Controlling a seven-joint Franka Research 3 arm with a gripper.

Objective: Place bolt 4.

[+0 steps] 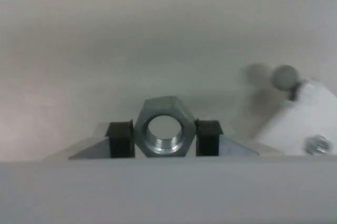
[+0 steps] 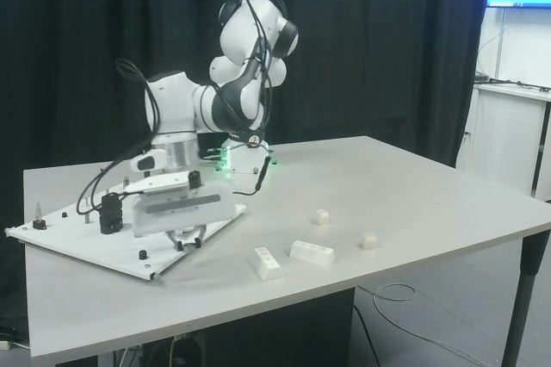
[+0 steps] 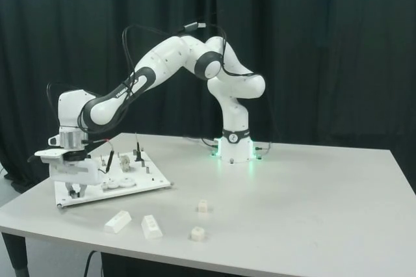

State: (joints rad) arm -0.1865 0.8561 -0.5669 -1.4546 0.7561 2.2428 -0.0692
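In the wrist view a grey metal hex nut [image 1: 164, 128] with a threaded hole sits between the two black finger pads [image 1: 120, 139] of my gripper [image 1: 164, 139], which is shut on it. What I hold looks like a nut, not a bolt. My gripper [image 2: 188, 238] hangs low over the near edge of the white assembly board [image 2: 86, 246]. In the second room view the gripper [image 3: 75, 191] is over the board's [image 3: 146, 183] left end. A corner of the board [image 1: 300, 124] shows beside the nut, with a grey knob [image 1: 285, 77] and a small screw head [image 1: 318, 144].
Several upright pegs and small parts [image 3: 123, 160] stand on the board. Two long white blocks [image 2: 268, 263] [image 2: 312, 252] and two small white cubes [image 2: 322, 216] [image 2: 369, 240] lie on the grey table [image 2: 413, 186]. The arm's base [image 3: 234, 147] is behind the board.
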